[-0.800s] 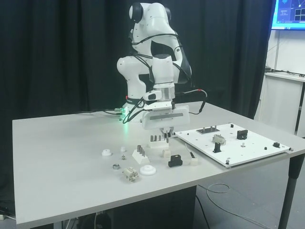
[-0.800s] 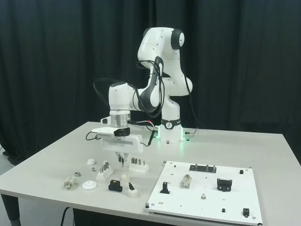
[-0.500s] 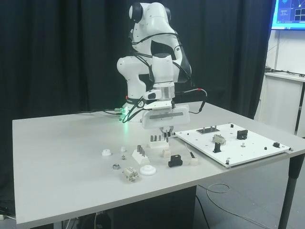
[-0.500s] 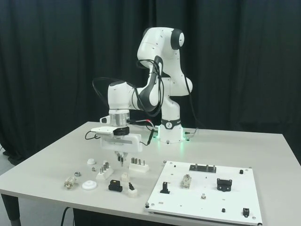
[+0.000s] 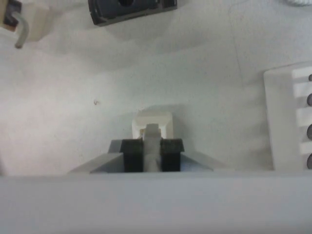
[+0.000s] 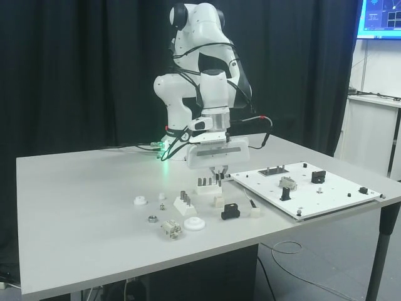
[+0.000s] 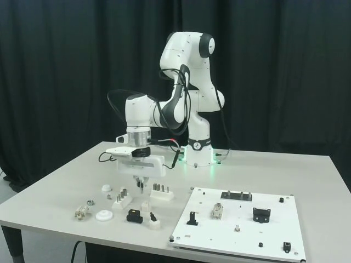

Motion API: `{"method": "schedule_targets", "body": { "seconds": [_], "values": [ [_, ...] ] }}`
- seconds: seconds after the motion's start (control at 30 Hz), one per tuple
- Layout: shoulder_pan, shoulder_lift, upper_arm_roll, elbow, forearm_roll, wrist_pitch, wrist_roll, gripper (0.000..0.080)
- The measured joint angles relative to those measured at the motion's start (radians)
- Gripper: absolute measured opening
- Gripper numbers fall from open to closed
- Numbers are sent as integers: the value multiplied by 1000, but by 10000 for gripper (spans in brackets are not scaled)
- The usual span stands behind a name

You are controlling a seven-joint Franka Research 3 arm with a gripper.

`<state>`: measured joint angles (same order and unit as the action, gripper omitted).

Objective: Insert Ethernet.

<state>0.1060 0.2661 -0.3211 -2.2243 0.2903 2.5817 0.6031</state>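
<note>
In the wrist view my gripper (image 5: 152, 147) is shut on a slim grey Ethernet plug (image 5: 152, 139), held between the two black pads (image 5: 131, 154). Right below the plug a small white holder block (image 5: 153, 122) sits on the table. From the first room view the gripper (image 6: 218, 180) hangs a little above that holder (image 6: 217, 200), left of the white assembly board (image 6: 326, 191). The second room view shows the gripper (image 7: 141, 185) above the holder (image 7: 145, 206), with the board (image 7: 241, 227) to its right.
Around the holder lie a black clamp (image 6: 230, 211), a white block with a cable stub (image 6: 254, 210), two white pin racks (image 6: 187, 202), a white gear (image 6: 195, 224), a metal connector (image 6: 171, 229) and a nut (image 6: 151, 218). The board carries several small fixtures.
The gripper has risen slightly above the white holder and drifted a little sideways, still shut on the plug. Parts on the table have not moved.
</note>
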Motion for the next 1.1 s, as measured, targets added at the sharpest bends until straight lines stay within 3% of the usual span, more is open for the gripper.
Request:
{"method": "schedule_targets", "body": {
  "seconds": [1.1],
  "values": [
    [17,0,2,18,-12,0,-2,73]
  ]
}}
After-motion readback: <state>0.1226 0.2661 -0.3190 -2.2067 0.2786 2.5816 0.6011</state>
